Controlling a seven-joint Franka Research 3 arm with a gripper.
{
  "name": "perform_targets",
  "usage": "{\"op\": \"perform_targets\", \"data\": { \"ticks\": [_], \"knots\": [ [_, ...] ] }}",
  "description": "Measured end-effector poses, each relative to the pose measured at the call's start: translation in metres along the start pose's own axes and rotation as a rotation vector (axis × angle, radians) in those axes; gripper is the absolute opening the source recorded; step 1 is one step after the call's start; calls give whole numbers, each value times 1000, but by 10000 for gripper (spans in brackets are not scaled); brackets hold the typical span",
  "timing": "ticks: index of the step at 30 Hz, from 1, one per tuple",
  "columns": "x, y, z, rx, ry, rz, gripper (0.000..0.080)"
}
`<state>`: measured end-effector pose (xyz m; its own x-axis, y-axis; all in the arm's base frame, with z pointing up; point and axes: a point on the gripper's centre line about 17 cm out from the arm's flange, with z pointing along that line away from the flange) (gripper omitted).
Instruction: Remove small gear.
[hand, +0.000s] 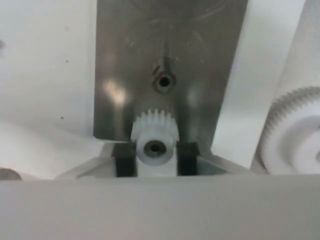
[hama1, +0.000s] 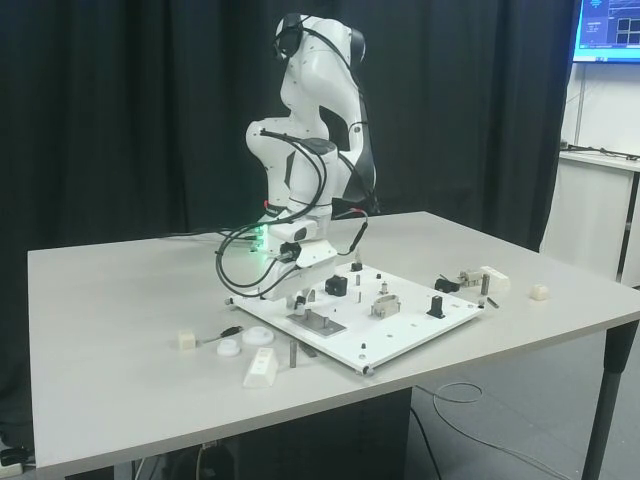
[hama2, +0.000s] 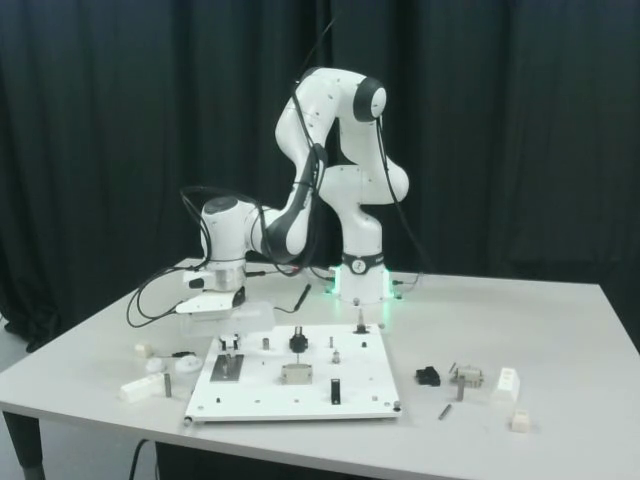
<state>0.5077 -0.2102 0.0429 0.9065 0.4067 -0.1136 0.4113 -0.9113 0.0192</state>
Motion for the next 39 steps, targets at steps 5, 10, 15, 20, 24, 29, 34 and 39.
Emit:
{"op": "perform_targets", "data": {
  "ticks": [5, 10, 15, 20, 24, 29, 34, 39],
  "knots": [
    [0, 2, -9, 7, 4, 6, 310],
    [-1, 2, -24, 28, 5, 13, 310],
    [1, 1, -44, 52, 8, 14, 684],
    [6, -2, -63, 71, 14, 9, 771],
    [10, -4, -78, 83, 18, 3, 771],
    [16, -6, -90, 89, 21, -1, 794],
    [18, -7, -96, 91, 18, -8, 800],
    [19, -8, -98, 92, 18, -5, 800]
  ]
}}
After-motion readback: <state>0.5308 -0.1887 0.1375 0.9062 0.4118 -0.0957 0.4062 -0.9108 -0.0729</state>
